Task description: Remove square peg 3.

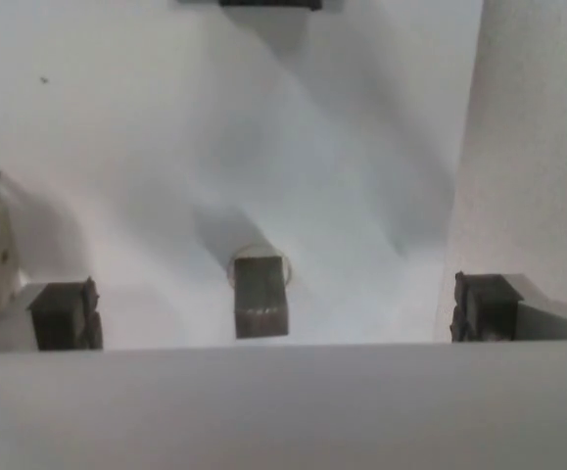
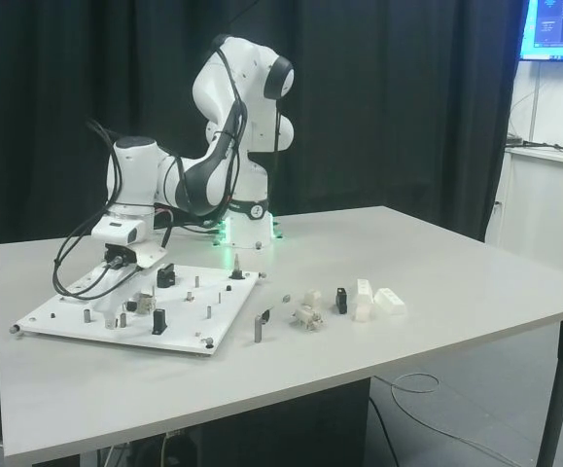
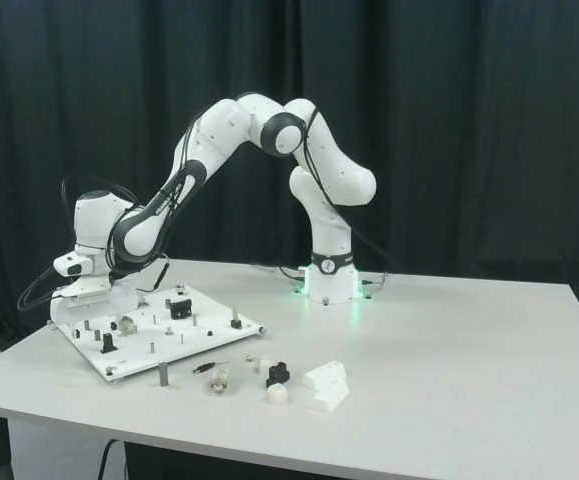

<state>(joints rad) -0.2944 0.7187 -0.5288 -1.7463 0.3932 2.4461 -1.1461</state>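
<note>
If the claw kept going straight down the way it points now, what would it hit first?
Most likely the small dark square peg standing on the white board. It sits between the claw's two open fingertips, so the tips would pass beside it and meet the board. Depth is unclear.

Probably a lab: black curtains [image 3: 489,120], bolted robot arm [image 3: 269,140], wall screen [image 2: 559,27].

Wrist view: rides on my wrist, looks straight down, very close to the white board [image 1: 293,147].
First room view: stands off a table corner, faces my base [image 2: 247,232] across the grey table [image 2: 437,282]; the board lies near its side.
Second room view: stands farther back, faces the black curtain [image 3: 469,120], board beside my base.
Shared: both room views hold my whole arm, board and table.
</note>
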